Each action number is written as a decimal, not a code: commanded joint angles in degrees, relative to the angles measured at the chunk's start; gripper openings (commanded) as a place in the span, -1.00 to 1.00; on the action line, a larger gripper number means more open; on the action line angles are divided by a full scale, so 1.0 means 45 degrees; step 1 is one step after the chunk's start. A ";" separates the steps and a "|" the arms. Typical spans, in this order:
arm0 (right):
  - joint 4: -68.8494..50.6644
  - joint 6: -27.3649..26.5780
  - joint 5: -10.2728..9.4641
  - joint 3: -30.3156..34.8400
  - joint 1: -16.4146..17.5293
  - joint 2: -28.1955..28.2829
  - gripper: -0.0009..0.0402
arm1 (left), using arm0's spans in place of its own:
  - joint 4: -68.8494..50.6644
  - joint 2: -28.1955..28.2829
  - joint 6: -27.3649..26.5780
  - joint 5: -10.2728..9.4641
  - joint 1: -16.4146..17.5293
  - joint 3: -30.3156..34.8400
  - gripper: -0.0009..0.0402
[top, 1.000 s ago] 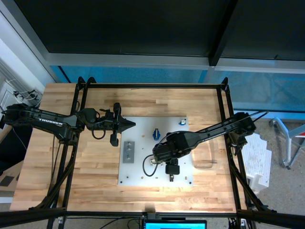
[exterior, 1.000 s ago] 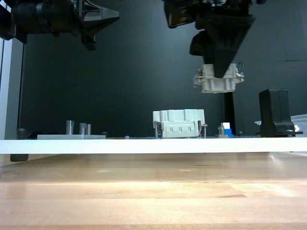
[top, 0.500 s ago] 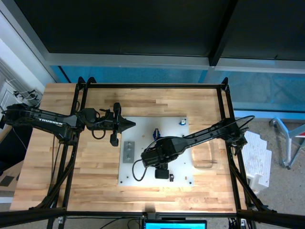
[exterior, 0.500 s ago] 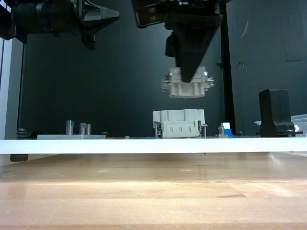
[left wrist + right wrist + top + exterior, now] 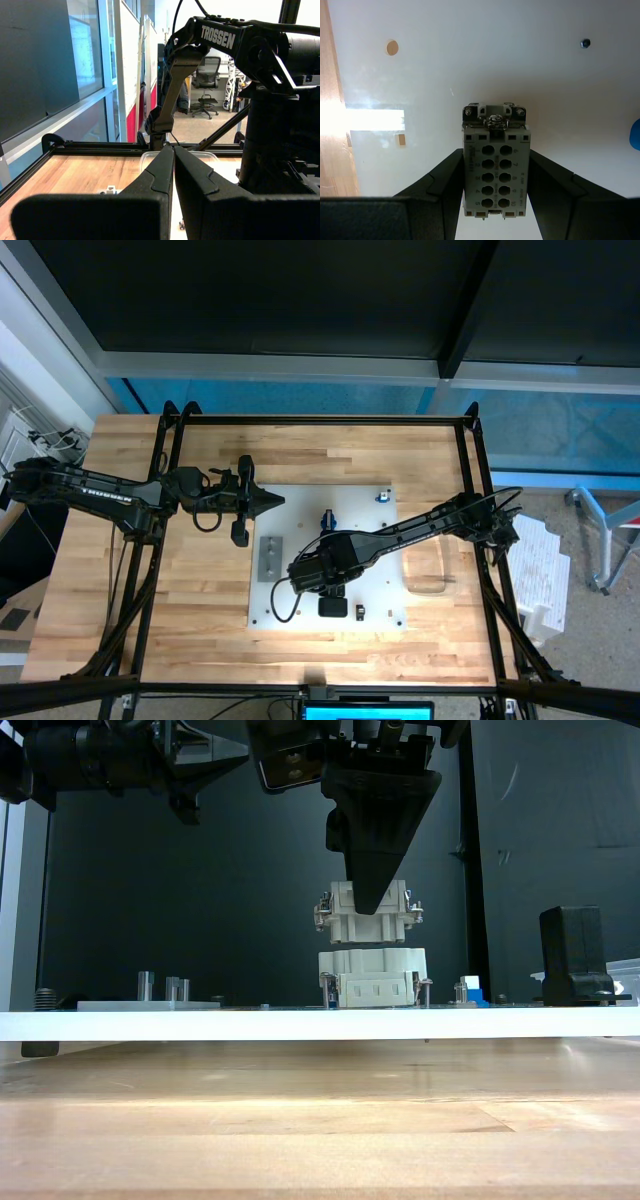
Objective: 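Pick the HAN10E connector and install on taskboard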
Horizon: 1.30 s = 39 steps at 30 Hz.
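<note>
The beige-grey HAN10E connector (image 5: 368, 912) hangs between the fingers (image 5: 445, 182) of my right gripper (image 5: 374, 895), which is shut on it. It is level and directly over a matching beige socket (image 5: 372, 978) on the white taskboard (image 5: 300, 1023), with hardly any gap between them. In the right wrist view the connector (image 5: 495, 162) shows its pin holes against the bare board (image 5: 520, 65). From above, my right gripper (image 5: 328, 592) covers the connector over the board (image 5: 300, 530). My left gripper (image 5: 268, 500) is shut and empty, hovering at the board's far left corner, its tips (image 5: 173, 152) pressed together.
A grey block (image 5: 270, 558) with upright pins (image 5: 160, 988) sits on the board's left part. A blue part (image 5: 328, 520) stands behind the right gripper. A black fitting (image 5: 572, 955) rises at the board's right end. A clear tray (image 5: 435, 570) lies right of the board.
The right gripper carried the connector leftward and downward, from high at the right to just above the beige socket. The left arm stayed still.
</note>
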 commanded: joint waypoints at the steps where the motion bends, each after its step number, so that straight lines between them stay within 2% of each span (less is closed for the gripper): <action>1: 0.0073 -0.0151 0.0005 -0.0185 -0.0005 -0.0010 -0.81 | 0.0000 0.0005 0.0000 0.0000 0.0000 0.0005 -0.95; 23: 0.0797 -0.0384 0.0010 -0.0840 -0.0078 -0.0015 -0.81 | 0.0005 0.0005 0.0000 0.0000 0.0000 0.0005 -0.95; 33: 0.1865 -0.0452 0.0005 -0.1904 -0.0078 -0.0015 -0.81 | 0.0005 0.0005 0.0000 0.0000 0.0000 0.0005 -0.95; 39: 0.1938 -0.0452 0.0005 -0.1996 -0.0078 -0.0015 -0.81 | 0.0000 0.0005 0.0000 0.0000 0.0000 0.0005 -0.95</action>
